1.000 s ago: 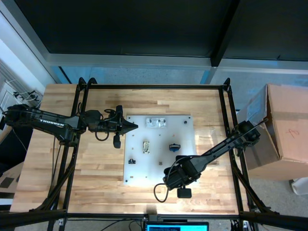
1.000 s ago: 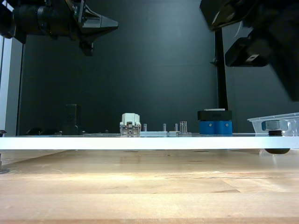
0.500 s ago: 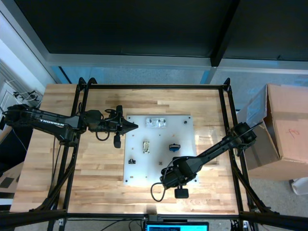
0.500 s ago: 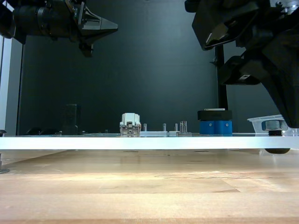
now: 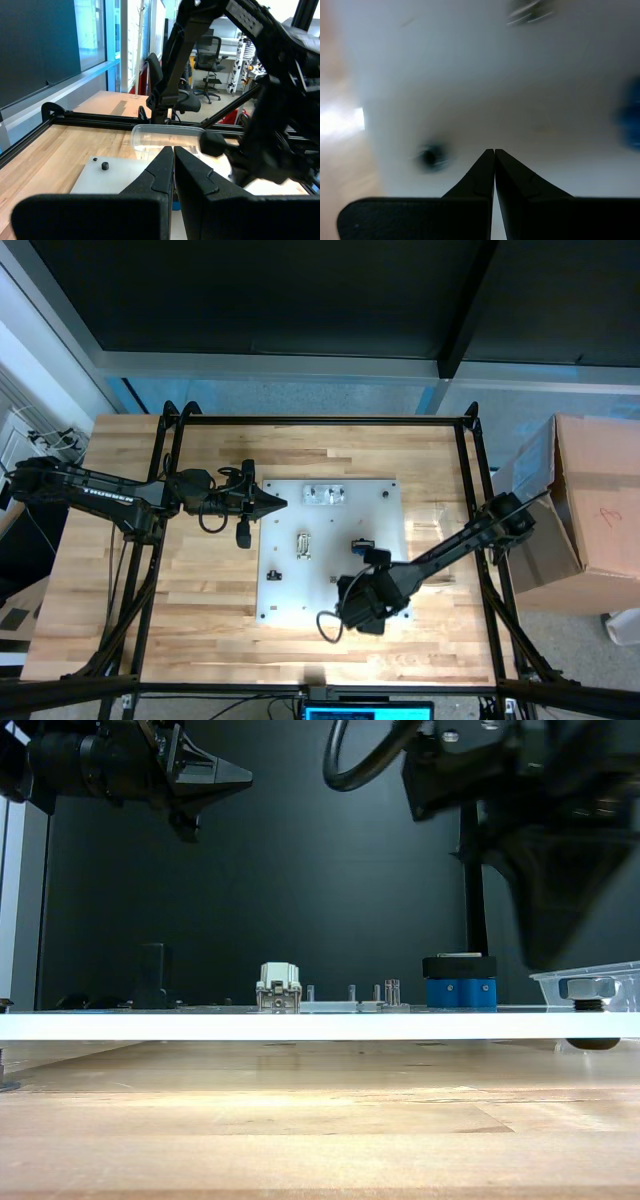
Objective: Unfasten the M12 nut and place it in the container
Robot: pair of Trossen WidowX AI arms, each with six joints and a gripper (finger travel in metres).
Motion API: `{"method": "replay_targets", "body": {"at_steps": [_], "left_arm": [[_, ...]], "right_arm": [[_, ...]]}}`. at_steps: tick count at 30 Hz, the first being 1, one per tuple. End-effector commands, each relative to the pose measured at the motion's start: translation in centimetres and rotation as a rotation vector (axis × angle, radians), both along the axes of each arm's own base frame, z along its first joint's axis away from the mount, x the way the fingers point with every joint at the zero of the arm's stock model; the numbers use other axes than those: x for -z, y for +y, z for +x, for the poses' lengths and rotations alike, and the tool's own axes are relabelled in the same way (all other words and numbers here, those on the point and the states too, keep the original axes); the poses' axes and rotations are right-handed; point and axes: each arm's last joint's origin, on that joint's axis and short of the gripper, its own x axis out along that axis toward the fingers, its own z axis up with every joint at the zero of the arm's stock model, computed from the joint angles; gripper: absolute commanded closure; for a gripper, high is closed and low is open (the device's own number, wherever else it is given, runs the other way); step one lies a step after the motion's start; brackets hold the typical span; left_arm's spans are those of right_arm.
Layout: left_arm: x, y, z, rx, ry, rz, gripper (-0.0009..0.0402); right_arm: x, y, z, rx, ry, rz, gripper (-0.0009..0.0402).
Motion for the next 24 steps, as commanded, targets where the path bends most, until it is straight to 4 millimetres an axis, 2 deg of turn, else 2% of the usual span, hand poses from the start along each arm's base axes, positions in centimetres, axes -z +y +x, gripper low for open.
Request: {"method": "replay_targets", "body": {"at_steps": [1, 5, 12, 24], "left_arm": [[0.0, 0.0, 0.0, 0.0, 0.0, 0.0, 0.0393], [0.0, 0.0, 0.0, -0.001, -0.001, 0.0, 0.0393], [0.0, 0.0, 0.0, -0.001, -0.002, 0.0, 0.0393], [0.0, 0.0, 0.0, 0.0, -0.001, 0.0, 0.0393]], "right_arm": [[-0.6, 0.1, -0.2, -0.005, 0.005, 0.011, 0.0393], [-0.7, 0.2, -0.2, -0.01, 0.021, 0.062, 0.0393], [-0.9, 1.1, 0.0, -0.073, 0.062, 0.274, 0.0393], [1.2, 1.9, 0.8, -0.096, 0.062, 0.299, 0.0393]]}}
